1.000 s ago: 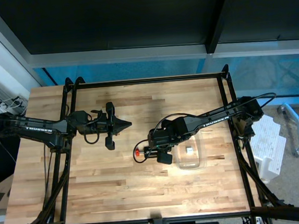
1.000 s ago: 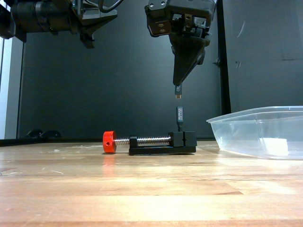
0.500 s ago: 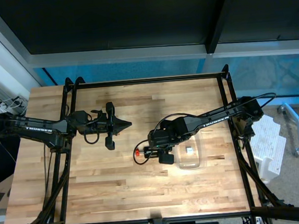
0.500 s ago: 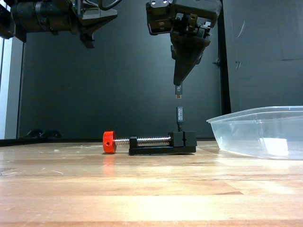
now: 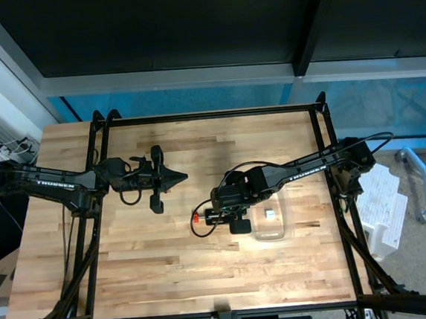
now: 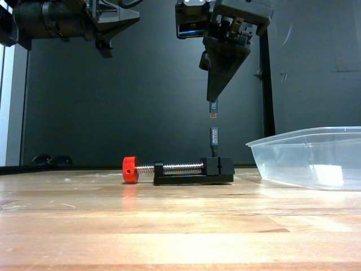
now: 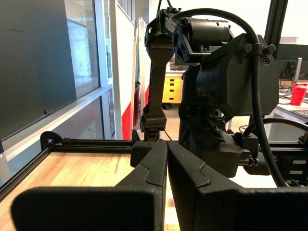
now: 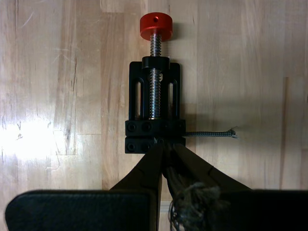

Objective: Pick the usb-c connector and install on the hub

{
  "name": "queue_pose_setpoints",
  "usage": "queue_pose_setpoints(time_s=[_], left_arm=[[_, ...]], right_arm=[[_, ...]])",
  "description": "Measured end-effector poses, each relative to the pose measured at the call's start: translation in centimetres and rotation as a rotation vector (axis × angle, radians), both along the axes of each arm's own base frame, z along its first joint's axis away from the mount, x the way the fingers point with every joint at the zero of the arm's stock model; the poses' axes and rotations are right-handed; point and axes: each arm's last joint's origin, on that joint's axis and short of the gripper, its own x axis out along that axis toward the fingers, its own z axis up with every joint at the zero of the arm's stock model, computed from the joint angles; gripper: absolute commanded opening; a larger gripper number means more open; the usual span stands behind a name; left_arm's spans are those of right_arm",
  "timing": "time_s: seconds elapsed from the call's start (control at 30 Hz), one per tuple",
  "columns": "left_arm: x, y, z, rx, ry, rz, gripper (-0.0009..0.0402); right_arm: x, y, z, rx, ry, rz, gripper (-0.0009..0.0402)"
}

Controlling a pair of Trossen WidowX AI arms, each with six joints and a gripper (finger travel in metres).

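My right gripper points straight down, shut on the usb-c connector, which hangs upright with its plug end down. Just below it, with a small gap, the hub stands upright, clamped in a small black vise with a red knob. In the right wrist view the fingers close over the vise's jaw block. In the high view the right gripper sits over the vise. My left gripper hovers high at centre left, well away from the vise, shut and empty.
A clear plastic container sits on the table just right of the vise, with a small white item inside. A frayed braided cord sticks out sideways from the vise. A black frame rail runs around the table.
The right gripper has shifted slightly to the right with the connector, which stays just above the hub. The left arm has not moved.
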Motion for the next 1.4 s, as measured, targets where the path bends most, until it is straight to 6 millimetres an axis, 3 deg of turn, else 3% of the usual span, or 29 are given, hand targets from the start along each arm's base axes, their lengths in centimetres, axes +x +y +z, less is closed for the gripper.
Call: queue_pose_setpoints(time_s=[1.4], left_arm=[[-0.01, 0.0, 0.01, 0.0, -0.001, 0.0, 0.0]], right_arm=[[0.57, 0.1, -0.71, 0.002, -0.031, 0.007, 0.0]])
